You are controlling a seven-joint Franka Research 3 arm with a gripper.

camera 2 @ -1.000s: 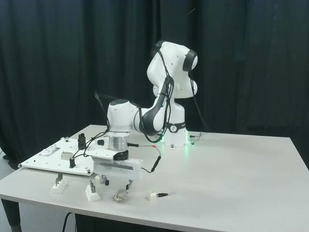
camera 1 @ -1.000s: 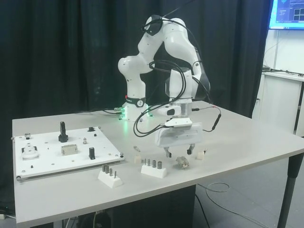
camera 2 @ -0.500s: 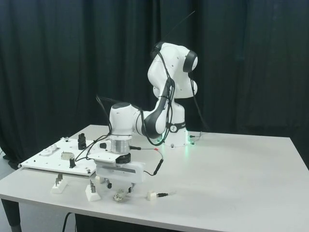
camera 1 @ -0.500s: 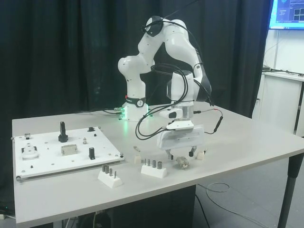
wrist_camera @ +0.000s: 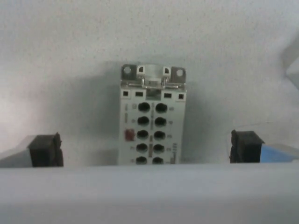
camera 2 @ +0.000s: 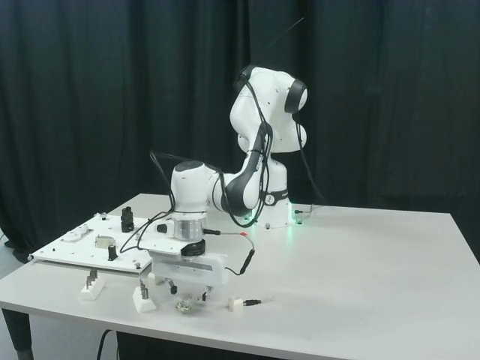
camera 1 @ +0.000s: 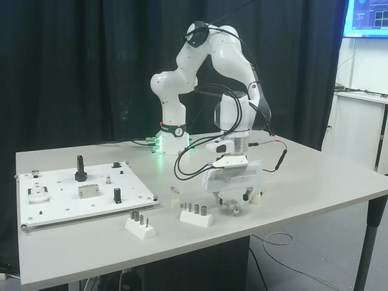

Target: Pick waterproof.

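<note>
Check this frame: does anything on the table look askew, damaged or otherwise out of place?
Nothing stands out. The grey rectangular multi-pin connector lies flat on the grey table, squarely between the open black fingers of the gripper. The white assembly board and the two white peg holders sit undisturbed.

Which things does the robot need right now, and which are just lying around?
Needed:
- waterproof connector, lying between the fingers
- gripper, open

Lying around:
- white board of parts
- two small white blocks holding pins
- small white plug
</note>
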